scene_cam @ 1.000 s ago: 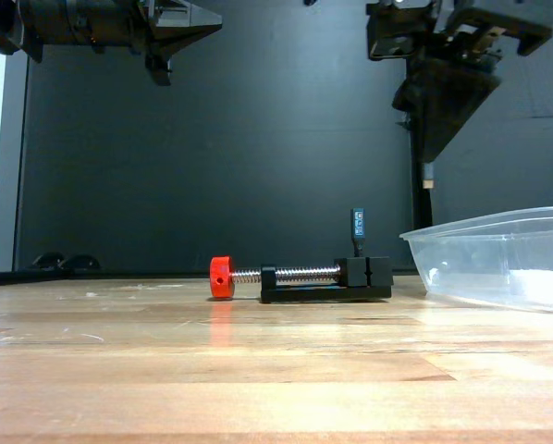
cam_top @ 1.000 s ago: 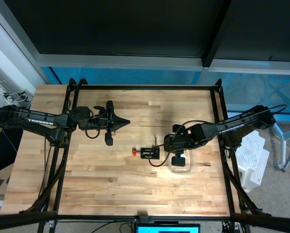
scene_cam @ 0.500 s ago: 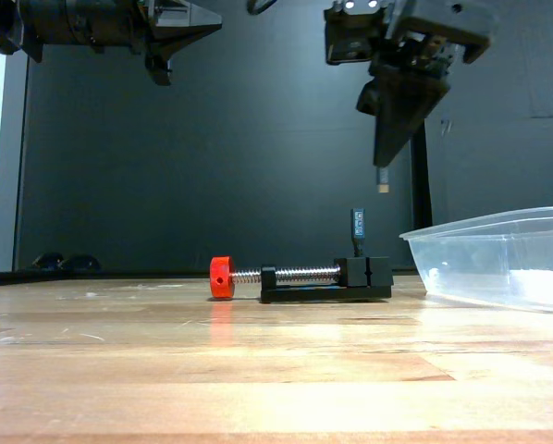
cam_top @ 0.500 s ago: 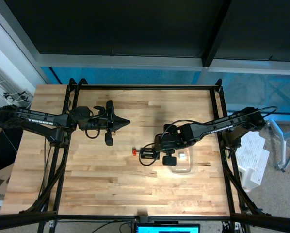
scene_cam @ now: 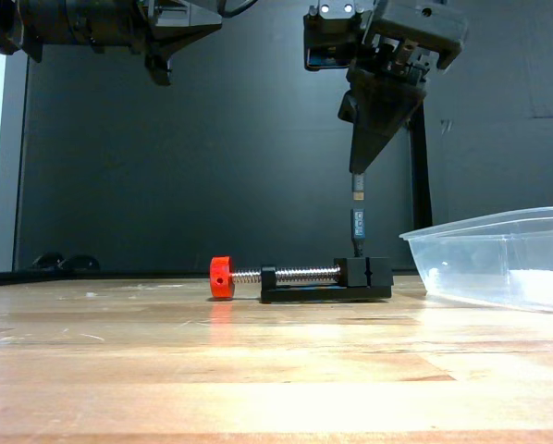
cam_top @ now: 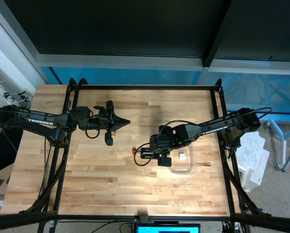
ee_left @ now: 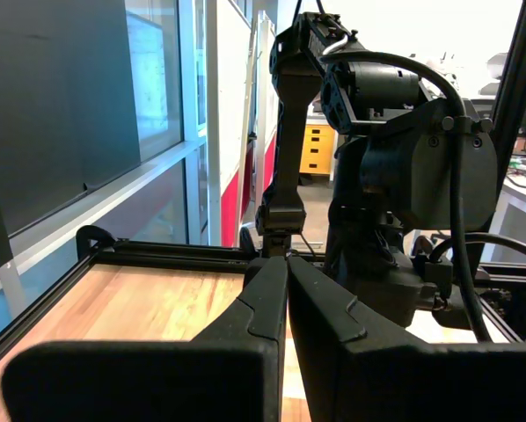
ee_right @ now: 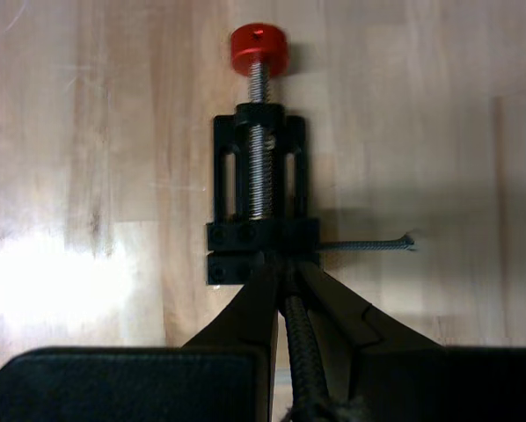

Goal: Pick the usb-c connector and install on the hub

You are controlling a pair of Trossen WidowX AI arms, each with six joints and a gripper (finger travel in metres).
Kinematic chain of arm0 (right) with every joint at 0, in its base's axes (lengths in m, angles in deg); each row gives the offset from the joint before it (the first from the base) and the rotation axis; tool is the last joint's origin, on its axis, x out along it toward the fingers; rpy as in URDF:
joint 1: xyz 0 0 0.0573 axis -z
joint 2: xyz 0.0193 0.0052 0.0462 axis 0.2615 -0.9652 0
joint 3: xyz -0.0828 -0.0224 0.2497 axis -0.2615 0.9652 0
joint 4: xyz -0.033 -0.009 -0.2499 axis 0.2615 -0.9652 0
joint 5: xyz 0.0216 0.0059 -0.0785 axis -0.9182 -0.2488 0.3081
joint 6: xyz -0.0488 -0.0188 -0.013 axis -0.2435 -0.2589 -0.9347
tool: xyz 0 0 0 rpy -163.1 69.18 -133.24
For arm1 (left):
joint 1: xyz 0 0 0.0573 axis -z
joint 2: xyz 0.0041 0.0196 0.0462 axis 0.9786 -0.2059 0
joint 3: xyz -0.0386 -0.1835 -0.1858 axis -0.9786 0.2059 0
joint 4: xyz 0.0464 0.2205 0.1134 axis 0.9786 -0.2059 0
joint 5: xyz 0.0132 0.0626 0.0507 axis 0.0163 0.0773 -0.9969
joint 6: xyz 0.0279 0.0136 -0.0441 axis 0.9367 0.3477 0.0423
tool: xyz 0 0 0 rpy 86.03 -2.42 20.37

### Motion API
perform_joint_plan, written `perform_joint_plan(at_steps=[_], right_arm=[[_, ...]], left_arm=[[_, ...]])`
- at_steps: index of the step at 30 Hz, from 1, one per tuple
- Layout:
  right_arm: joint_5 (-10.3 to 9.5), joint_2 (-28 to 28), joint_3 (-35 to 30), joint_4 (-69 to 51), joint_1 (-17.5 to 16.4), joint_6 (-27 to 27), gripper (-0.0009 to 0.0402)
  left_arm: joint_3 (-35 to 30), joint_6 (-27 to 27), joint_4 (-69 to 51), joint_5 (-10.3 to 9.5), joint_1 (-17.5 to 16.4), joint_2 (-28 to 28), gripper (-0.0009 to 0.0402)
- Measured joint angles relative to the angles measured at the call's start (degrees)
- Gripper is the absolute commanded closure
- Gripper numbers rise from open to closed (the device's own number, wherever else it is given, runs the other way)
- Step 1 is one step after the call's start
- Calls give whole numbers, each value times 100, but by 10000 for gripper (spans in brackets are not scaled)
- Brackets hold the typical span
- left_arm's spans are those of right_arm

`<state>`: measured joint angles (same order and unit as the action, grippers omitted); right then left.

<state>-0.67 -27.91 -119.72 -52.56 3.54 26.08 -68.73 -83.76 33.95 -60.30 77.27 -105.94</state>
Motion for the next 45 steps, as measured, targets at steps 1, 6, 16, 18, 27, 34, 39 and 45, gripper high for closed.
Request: perform_joint_plan(at_steps=[1,6,16,18,27,34,39,45], right_arm=[[59,0,0,-2,0,0,393],[61,0,2,2,4,-4,393],[22,-168,9,120,26,-35,393],[48,-186,11,120,31,-37,393],[-94,-188,13,122,31,-17,393],[-111,-188,24,122,31,-15,393],[-116,-188,35,122,28,-15,393],[-118,-186,44,125,28,-15,393]], left_arm=[[0,0,-2,-2,0,2,393],[0,0,0,-2,0,0,393],[-2,2,2,0,0,2,393],[-2,2,0,0,0,2,393],[-2,0,0,-2,0,2,393],[-2,0,0,-2,0,2,393],[-2,2,2,0,0,2,393],[0,0,0,0,0,2,393]])
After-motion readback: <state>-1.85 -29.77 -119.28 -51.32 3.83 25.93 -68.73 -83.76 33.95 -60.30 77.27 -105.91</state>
